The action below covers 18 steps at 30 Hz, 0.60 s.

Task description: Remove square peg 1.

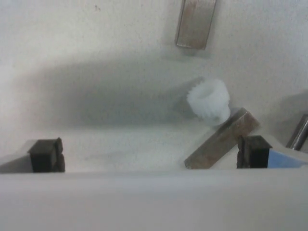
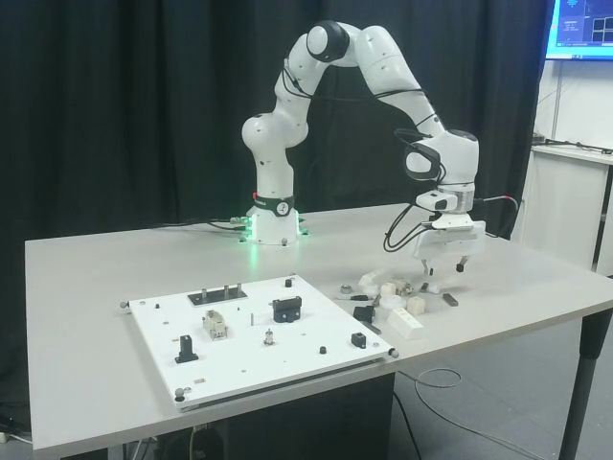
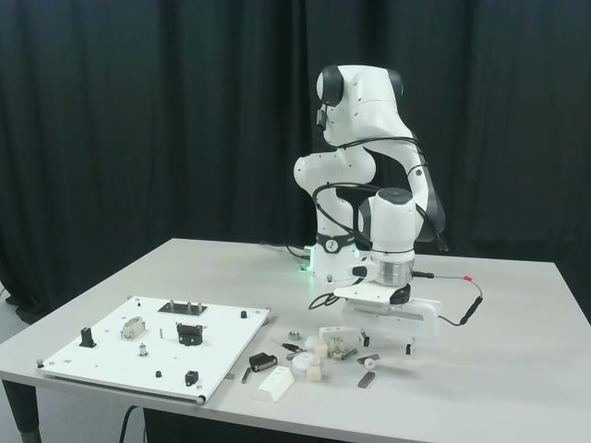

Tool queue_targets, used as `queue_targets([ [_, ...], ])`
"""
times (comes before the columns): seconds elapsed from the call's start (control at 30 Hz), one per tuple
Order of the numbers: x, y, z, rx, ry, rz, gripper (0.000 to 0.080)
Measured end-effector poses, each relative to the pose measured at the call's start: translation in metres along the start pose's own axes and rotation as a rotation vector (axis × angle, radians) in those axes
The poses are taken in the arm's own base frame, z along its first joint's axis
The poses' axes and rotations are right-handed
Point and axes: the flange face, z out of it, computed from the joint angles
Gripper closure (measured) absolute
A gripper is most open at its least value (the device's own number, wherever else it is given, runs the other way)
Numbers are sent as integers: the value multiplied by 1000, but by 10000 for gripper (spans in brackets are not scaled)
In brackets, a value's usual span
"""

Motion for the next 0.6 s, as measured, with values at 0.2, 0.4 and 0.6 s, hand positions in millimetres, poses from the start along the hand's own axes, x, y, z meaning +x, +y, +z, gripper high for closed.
queue_targets([
  [0.2,0,0,0,0,2,3,3],
  [0.4,0,0,0,-1,6,6,3],
  [0.6,0,0,0,-2,9,10,3],
])
